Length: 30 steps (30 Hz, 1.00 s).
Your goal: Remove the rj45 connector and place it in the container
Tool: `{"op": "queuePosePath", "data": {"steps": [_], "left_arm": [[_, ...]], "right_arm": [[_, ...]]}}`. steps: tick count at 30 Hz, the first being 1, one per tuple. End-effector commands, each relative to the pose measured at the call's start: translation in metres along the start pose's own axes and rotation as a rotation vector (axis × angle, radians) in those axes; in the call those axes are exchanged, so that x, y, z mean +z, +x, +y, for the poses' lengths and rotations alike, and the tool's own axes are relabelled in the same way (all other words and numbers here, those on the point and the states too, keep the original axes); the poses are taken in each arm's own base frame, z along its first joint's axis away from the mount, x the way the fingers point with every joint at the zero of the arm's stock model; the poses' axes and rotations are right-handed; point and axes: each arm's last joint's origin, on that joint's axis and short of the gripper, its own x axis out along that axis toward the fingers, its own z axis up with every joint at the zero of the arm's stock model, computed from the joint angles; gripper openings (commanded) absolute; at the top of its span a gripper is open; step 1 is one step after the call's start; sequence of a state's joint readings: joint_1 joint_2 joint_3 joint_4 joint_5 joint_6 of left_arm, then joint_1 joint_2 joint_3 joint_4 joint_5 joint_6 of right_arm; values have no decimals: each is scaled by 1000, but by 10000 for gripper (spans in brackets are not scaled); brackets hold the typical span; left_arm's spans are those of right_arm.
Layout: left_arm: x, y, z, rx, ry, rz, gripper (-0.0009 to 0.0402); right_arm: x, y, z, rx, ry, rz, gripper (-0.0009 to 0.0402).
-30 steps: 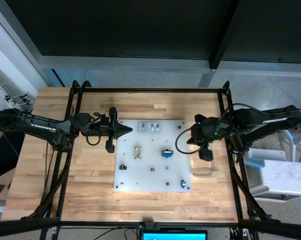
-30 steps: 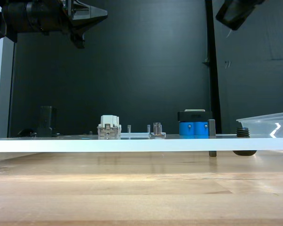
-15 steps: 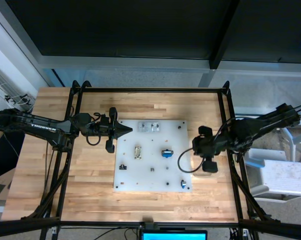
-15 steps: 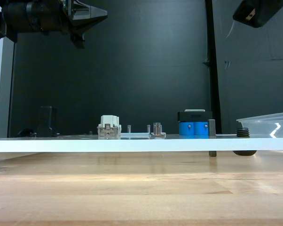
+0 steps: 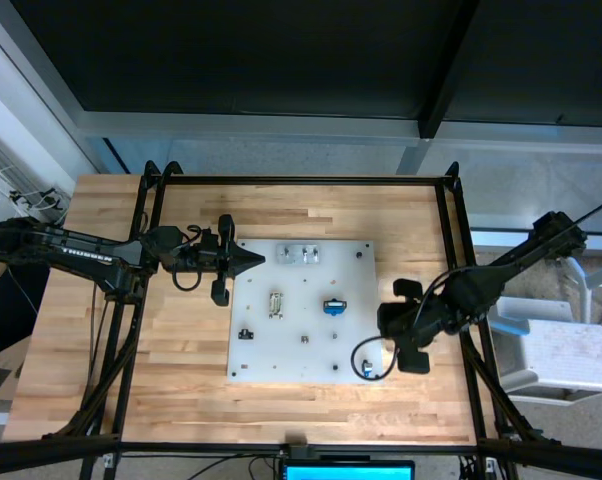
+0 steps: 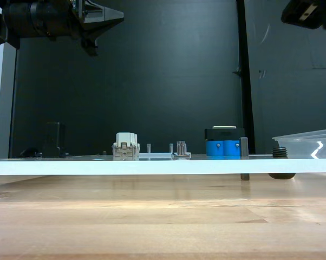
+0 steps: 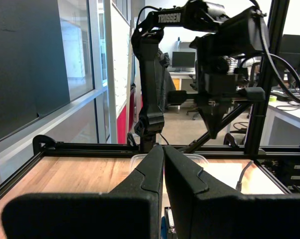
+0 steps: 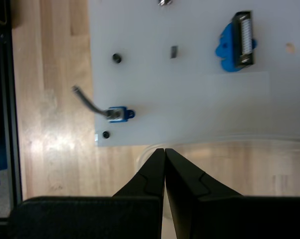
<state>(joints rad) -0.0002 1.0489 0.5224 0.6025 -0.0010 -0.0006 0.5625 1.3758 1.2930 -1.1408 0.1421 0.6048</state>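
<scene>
While left end effector (image 5: 259, 259) stays closed beside board (image 5: 281, 350), closed right end effector (image 8: 165, 152) has neared rj45 connector (image 8: 117, 114).

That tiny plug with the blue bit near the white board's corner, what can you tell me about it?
The rj45 connector is a tiny greyish plug with a blue bit and a short grey wire stub curving off it. It sits on the white board near its near right corner. Nothing grips it: the right gripper, shut, hovers above the board's right edge beside it; the left gripper, shut, hangs high over the far left edge.
</scene>
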Motion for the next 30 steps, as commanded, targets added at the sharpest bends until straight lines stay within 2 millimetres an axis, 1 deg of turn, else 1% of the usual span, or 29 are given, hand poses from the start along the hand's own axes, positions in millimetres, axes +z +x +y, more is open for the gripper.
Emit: {"op": "queuePosePath", "data": {"steps": [1, 12, 17, 19, 23, 30], "left_arm": [[0, 0, 0, 0, 0, 0, 1], [0, 0, 0, 0, 0, 0, 1], [0, 0, 0, 0, 0, 0, 1], [0, 0, 0, 0, 0, 0, 1], [0, 0, 0, 0, 0, 0, 1], [0, 0, 0, 0, 0, 0, 1]], "right_arm": [[1, 3, 8, 1, -5, 15, 0], [3, 20, 39, -13, -22, 64, 0], [6, 25, 47, -34, -20, 63, 1], [7, 27, 49, -36, -24, 65, 8], [8, 31, 52, -36, -25, 65, 45], [9, 41, 55, -55, -16, 85, 140]]}}
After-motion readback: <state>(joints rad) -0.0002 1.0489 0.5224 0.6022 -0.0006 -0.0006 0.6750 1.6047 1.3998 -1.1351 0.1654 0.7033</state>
